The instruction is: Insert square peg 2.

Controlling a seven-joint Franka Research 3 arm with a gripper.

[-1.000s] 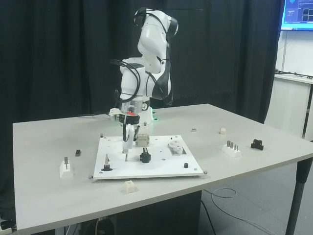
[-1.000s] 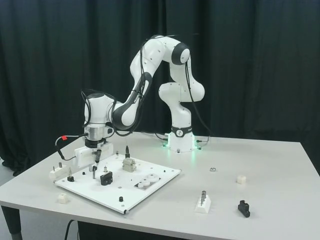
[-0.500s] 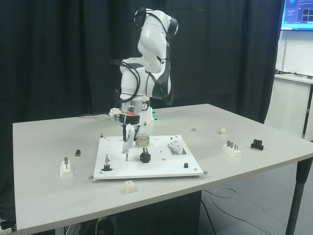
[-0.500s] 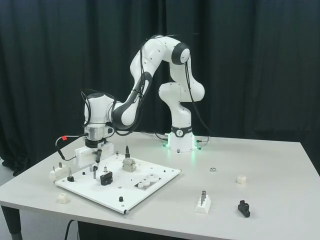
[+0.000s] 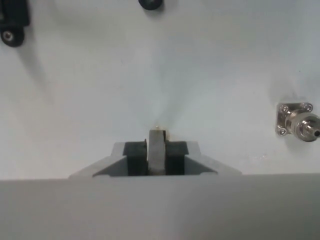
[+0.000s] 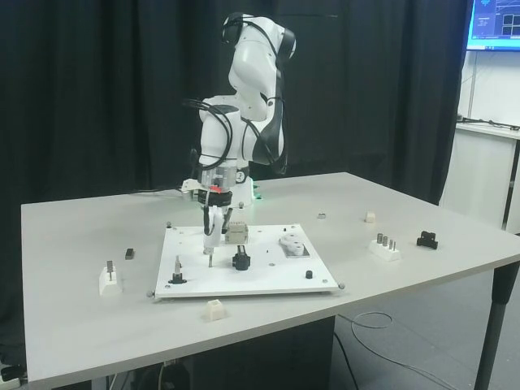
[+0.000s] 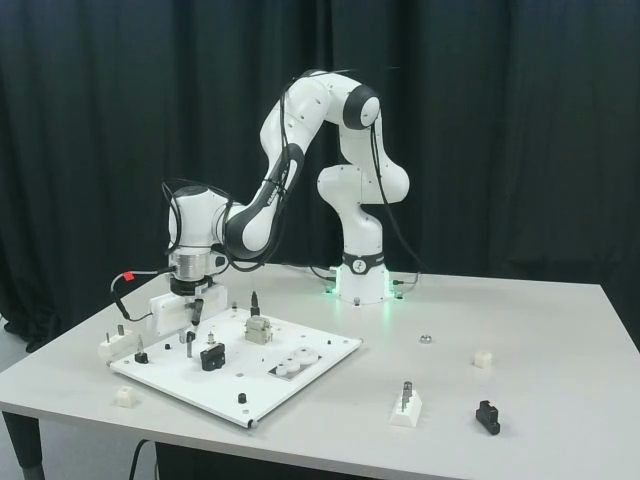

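The grey square peg (image 5: pixel 156 146) stands upright between my black finger pads (image 5: pixel 135 157), and its lower end meets the white board (image 5: pixel 165 75). My gripper (image 5: pixel 156 155) is shut on it. In the first room view the gripper (image 6: pixel 210 242) hangs over the board's (image 6: pixel 268 272) near-left part, with the peg (image 6: pixel 210 259) reaching down to the surface. The second room view shows the same gripper (image 7: pixel 190 326) and peg (image 7: pixel 189 346) over the board (image 7: pixel 300 385). Whether the peg's end sits in a hole is hidden.
On the board stand a metal connector (image 5: pixel 297 122), a black part (image 6: pixel 240 261), a grey block (image 6: pixel 236 232), a short post (image 6: pixel 177 272) and a black knob (image 6: pixel 309 275). On the table lie a white peg holder (image 6: pixel 110 279), a white cube (image 6: pixel 214 309), another holder (image 6: pixel 385 246) and a black clip (image 6: pixel 427 240).
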